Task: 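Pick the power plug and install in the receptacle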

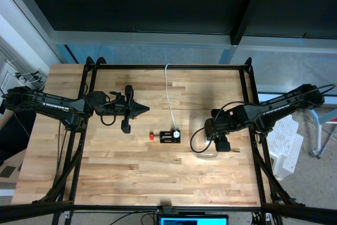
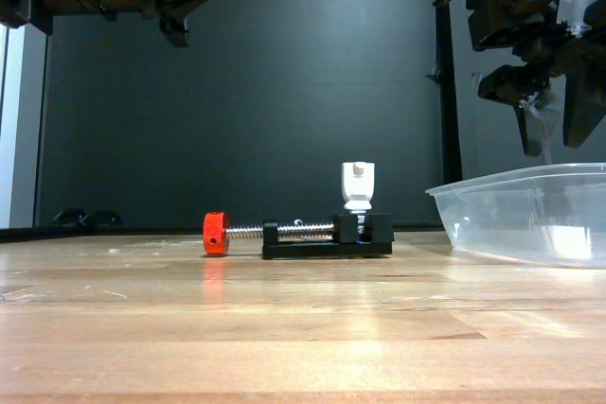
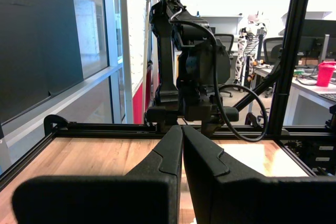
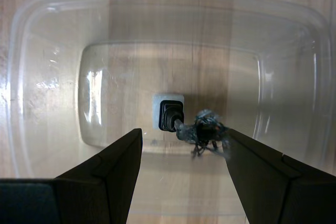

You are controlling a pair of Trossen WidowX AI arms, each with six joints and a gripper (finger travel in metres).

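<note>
Clear plastic tray (image 4: 21, 77) holds the power plug (image 4: 170, 117) on its floor. Right gripper (image 4: 184, 135) hovers above the tray, jaws spread — looks like the reach step. Next: descend, pinch the tiny plug squarely. Receptacle (image 2: 357, 183) stands in the vise (image 2: 327, 236) beside the tray; left gripper (image 3: 182, 132) well apart from it, pressed together.

Left gripper (image 1: 146, 109) hovers level, jaws together; right gripper (image 1: 221, 145) points down, jaws apart.

Two pincers (image 1: 146, 109) (image 4: 184, 132), one plug (image 4: 169, 116), one receptacle (image 2: 357, 182)
</note>
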